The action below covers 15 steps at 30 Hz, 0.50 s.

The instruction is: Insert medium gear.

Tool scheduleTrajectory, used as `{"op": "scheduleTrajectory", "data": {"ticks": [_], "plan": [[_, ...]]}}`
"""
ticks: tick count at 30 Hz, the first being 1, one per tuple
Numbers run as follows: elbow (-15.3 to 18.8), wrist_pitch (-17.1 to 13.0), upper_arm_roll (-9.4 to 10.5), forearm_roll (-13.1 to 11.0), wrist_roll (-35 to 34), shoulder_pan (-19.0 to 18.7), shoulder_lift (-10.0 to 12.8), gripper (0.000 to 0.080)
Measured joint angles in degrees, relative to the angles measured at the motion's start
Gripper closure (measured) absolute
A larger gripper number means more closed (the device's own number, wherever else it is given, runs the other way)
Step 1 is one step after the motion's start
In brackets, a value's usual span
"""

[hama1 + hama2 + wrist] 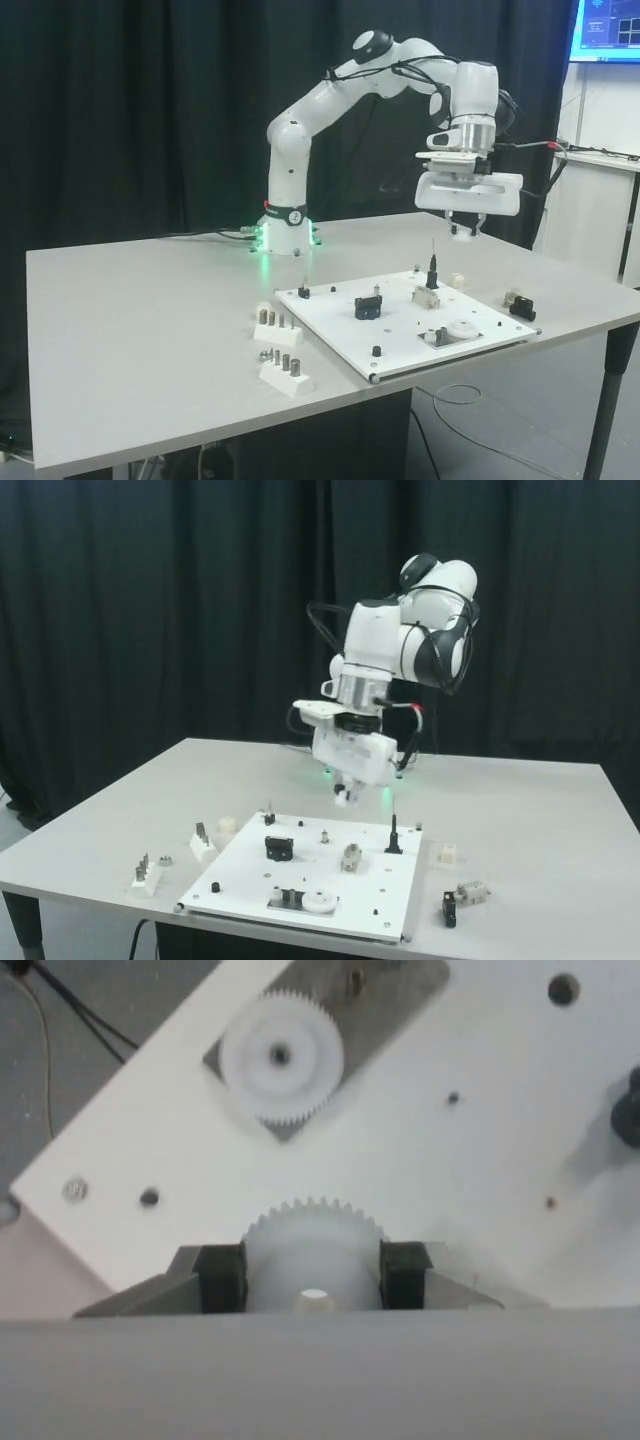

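My gripper [314, 1278] is shut on a white toothed gear [314, 1232], held between the two black pads [222, 1278]. Below it lies a white board [430, 1180] with a second white gear [281, 1057] seated on a grey metal plate [385, 1010]. In the first room view the gripper [462, 232] hangs well above the board [330, 310], and the seated gear [461, 331] is near the board's front corner. The second room view shows the gripper [345, 797] over the board's far half, with the seated gear [320, 901] at the front edge.
A black upright post [434, 272] and a black block [368, 307] stand on the board. Two white blocks with grey pegs [272, 326] [285, 372] sit on the table left of it. A small white part [457, 281] and a black-and-white piece [519, 303] lie to its right.
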<state>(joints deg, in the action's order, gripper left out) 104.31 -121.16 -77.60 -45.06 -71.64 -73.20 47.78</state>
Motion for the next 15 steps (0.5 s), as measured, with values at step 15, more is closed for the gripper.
{"op": "scheduleTrajectory", "data": {"ticks": [15], "plan": [[-10.5,6.4,1.06,-11.9,4.7,12.3,12.2,0.0519]]}}
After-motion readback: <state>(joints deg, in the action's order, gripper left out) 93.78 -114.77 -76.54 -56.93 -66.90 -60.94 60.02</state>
